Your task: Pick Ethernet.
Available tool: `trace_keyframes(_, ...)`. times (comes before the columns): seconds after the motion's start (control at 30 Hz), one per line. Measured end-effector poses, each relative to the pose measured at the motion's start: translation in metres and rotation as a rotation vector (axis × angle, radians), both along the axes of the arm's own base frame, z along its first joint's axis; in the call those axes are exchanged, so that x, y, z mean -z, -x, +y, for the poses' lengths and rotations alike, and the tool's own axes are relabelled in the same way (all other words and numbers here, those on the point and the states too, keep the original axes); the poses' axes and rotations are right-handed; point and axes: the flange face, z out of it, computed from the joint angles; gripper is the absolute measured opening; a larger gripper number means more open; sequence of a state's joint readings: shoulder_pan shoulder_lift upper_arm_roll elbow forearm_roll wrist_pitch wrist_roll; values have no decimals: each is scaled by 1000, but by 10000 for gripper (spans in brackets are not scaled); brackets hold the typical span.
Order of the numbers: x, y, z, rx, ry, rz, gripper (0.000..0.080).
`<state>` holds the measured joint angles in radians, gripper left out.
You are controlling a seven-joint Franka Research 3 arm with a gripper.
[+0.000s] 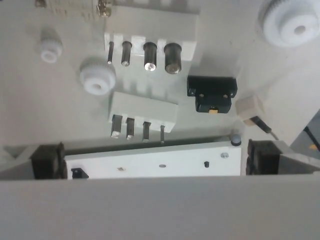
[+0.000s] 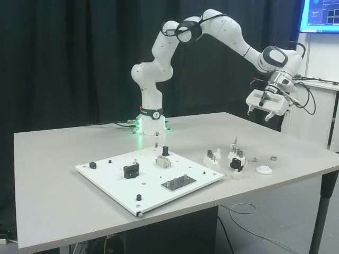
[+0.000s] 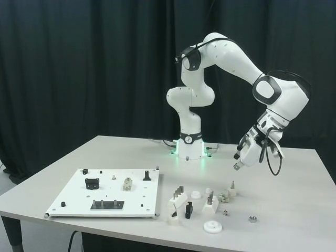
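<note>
White board point(image 2: 153, 185) fronts the counter point(image 2: 53, 159); behind, the arm reaches out, its hand point(image 2: 267, 107) open, high above the Ethernet plug point(image 2: 237, 165).

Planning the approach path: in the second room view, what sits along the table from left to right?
White board → peg block → black connector → large white gear → small nut.

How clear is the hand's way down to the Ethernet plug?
Probably clear: the hand hangs open above the table, and nothing covers the Ethernet plug. The black connector beside it sits close, so finger room looks tight.
</note>
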<state>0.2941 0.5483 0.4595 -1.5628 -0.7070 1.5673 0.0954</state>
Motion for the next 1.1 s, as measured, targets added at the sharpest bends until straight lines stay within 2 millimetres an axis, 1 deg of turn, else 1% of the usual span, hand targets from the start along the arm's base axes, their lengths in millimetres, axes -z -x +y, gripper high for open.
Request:
trace_keyframes(0.7, -14, -3, -4, -46, -80, 70, 800)
trace_keyframes(1.1, -27, -1, -4, -57, -126, 108, 800)
